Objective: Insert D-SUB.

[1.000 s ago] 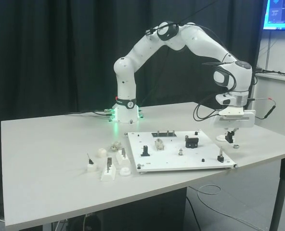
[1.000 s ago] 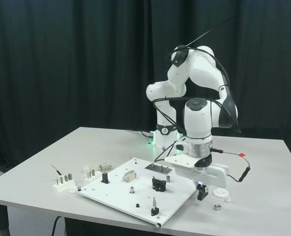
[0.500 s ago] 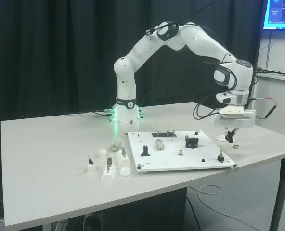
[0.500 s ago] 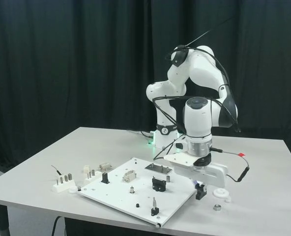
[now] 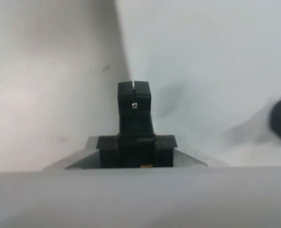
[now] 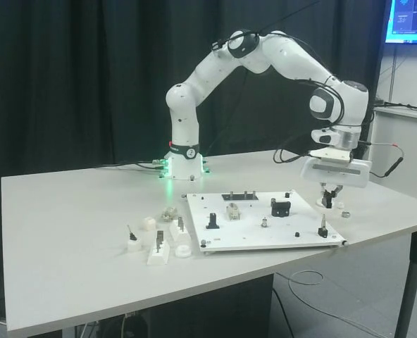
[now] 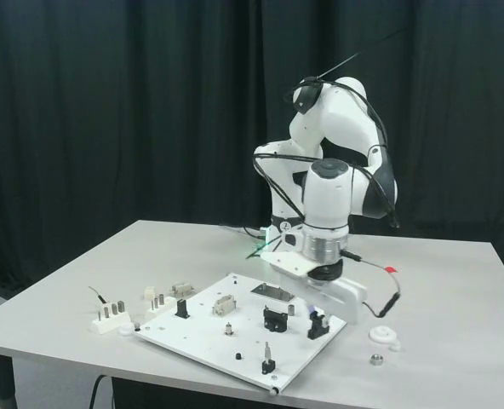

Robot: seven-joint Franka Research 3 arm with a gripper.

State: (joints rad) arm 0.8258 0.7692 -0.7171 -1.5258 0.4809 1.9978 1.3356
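The jaws are clenched on a black D-SUB connector (image 5: 134, 124), which sits upright between them in the wrist view, a small bright pin showing near its top. So the pick-up part of the task looks done: the plug is in hand and off the table (image 6: 67, 211).

In both room views the gripper (image 7: 317, 322) hangs low over the white assembly board (image 6: 251, 236), close to the board's edge that faces away from the arm's base, with the connector's lower end just above or perhaps touching the board; which of the two cannot be told. The metal D-SUB socket (image 7: 224, 306) stands nearer the middle of the board, well apart from the gripper, and nothing is seated in it.

What is left, as a judgement: carrying the plug across the board to that socket, lining it up and pressing it home. The insertion itself is not yet begun.

Other loose parts, among them a small white gear (image 7: 382, 336), lie on the table beside the board and are not involved.
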